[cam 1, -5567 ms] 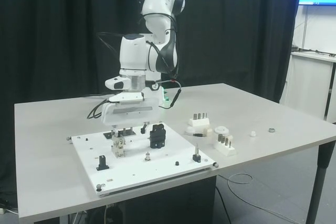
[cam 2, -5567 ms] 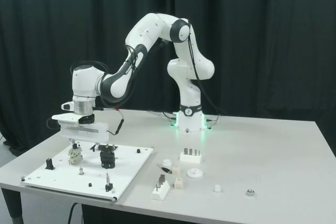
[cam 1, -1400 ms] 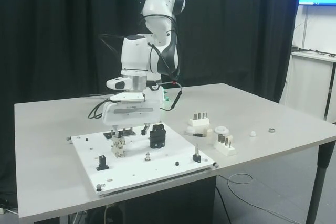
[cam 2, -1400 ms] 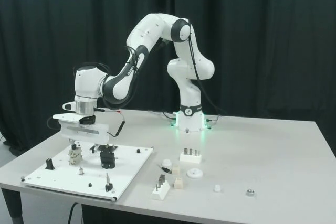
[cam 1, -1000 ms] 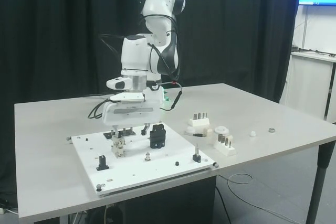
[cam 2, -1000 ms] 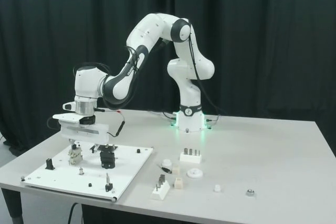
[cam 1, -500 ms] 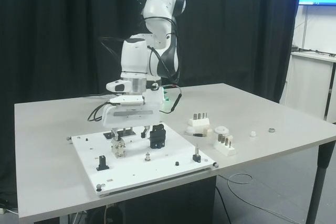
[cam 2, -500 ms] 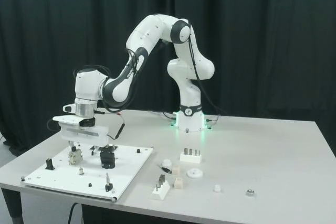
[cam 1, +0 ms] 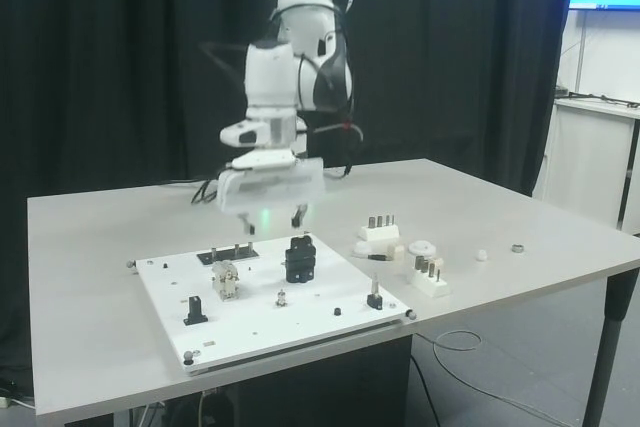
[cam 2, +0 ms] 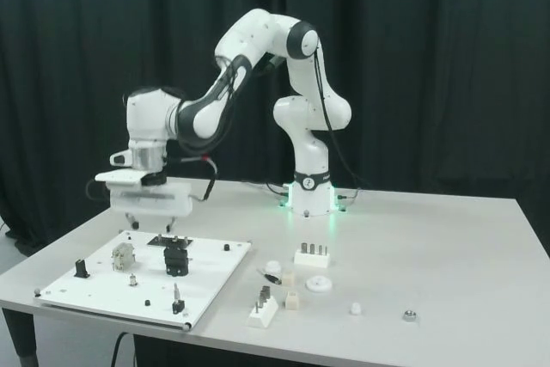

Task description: Insert waterproof.

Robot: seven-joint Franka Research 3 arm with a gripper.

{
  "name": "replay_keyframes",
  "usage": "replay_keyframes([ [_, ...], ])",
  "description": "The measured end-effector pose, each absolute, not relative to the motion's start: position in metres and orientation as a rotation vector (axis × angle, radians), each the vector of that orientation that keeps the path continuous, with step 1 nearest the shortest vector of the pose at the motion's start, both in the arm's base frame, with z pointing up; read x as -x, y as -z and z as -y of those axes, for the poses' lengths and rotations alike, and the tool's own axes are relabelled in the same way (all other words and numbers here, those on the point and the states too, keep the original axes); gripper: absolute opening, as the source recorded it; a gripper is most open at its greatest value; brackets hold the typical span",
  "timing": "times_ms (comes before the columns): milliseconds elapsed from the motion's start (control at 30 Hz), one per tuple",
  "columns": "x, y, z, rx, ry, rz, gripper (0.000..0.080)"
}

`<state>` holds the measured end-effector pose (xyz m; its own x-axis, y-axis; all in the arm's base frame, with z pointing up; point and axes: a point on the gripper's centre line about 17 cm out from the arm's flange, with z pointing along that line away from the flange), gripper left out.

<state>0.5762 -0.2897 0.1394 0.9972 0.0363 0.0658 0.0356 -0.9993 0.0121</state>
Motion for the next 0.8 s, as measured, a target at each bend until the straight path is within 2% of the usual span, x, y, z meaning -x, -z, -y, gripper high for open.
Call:
replay_keyframes([
  [167,-0.562,-0.167,0.287,-3.094,-0.015,-0.048,0.0800],
  [300,-0.556,-0.178,0.287,-3.068,0.026,-0.052,0.0800],
  [500,-0.551,-0.177,0.289,-3.053,0.052,-0.055,0.0800],
  [800,-0.543,-0.164,0.300,-3.036,0.050,-0.034,0.0800],
])
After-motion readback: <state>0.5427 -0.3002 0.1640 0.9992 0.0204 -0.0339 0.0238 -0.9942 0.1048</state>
